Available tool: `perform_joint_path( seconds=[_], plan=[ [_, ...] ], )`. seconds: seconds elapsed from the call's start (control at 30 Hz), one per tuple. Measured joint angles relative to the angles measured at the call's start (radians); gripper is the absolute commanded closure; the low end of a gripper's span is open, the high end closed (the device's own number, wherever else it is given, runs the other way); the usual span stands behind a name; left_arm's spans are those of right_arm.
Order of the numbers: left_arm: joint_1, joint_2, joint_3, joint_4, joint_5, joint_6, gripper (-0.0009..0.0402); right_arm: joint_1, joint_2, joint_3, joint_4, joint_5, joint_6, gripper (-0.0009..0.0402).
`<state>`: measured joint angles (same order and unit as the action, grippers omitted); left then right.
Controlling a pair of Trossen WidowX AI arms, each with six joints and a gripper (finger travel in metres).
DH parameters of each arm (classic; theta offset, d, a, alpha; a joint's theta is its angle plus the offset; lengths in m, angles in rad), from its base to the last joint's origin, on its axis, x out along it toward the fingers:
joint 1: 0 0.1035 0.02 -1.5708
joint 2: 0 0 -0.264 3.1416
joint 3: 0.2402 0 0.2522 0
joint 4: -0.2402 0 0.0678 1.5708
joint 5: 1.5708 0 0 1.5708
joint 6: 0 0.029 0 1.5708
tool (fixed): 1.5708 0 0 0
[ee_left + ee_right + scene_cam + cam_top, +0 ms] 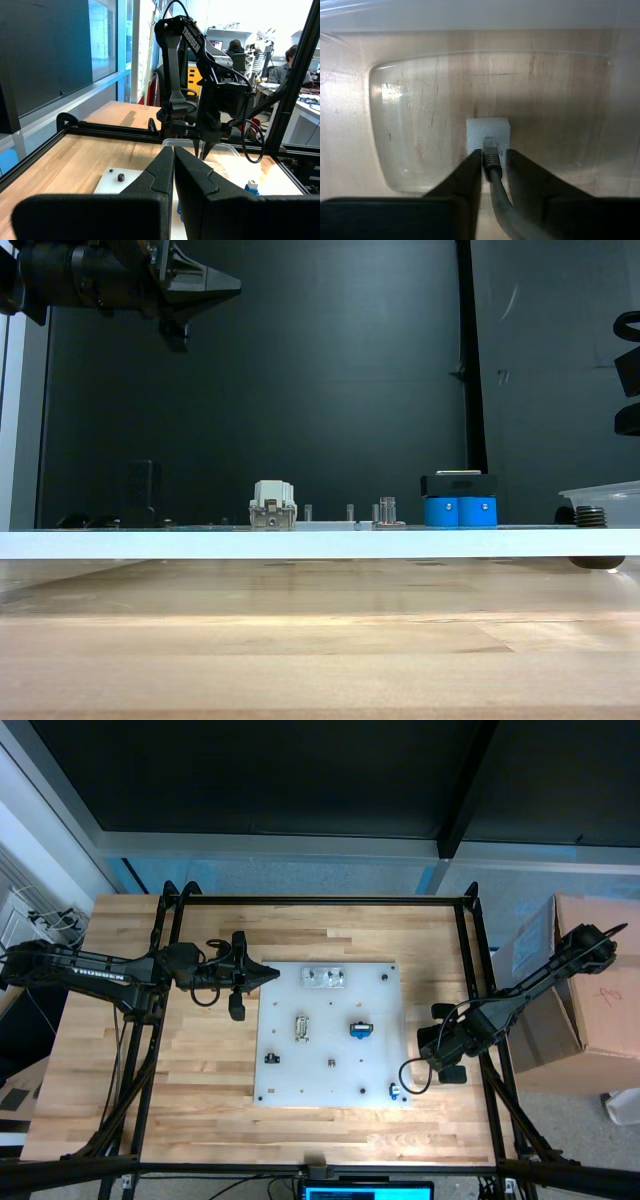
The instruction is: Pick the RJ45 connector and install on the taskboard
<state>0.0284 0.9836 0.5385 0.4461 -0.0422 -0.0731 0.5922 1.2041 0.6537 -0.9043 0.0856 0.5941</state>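
The step in hand is the pick. The right tool [495, 155] is down inside the clear tray [410, 125], which sits on the worktop [200, 1070] just beside the right edge of the taskboard [300, 1070]. Its fingers stand spread to either side of the RJ45 connector [491, 147]. The dark connector lies free in the tray, with its cable running back between the fingers and its nose at a small white block [487, 129]. Whether it is plugged into that block or merely lies on it is hard to tell from this angle. One finger looks to be touching the connector's side while a thin gap shows at the other, so the grasp is probably not yet made.

To do it well, centre the tool so that both fingers meet the body together; otherwise closing will push the connector sideways. Pinch the rigid body, not the soft cable behind it. Close firmly, then lift straight up, watching that the white block does not come along and that the cable does not drag on the tray wall.

The left tool [262, 977] hovers above the board's left edge, fingers pressed together and holding nothing, well apart from the tray.
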Motion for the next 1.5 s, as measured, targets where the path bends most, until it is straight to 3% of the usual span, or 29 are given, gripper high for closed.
perform_joint_path(
  seconds=[0.4,0.9,1.5],
  plan=[
    [0.000,0.000,0.000,0.000,0.000,0.000,0.0393,0.004,-0.012,0.061,-0.046,-0.034,-0.008,0.0394],
    [0.000,0.000,0.000,0.000,0.000,0.000,0.0393,0.004,0.002,0.326,-0.216,-0.037,0.012,0.0393],
    [0.000,0.000,0.000,0.000,0.000,0.000,0.0393,0.008,0.333,0.732,-0.322,-0.034,0.002,0.0393]
  ],
)
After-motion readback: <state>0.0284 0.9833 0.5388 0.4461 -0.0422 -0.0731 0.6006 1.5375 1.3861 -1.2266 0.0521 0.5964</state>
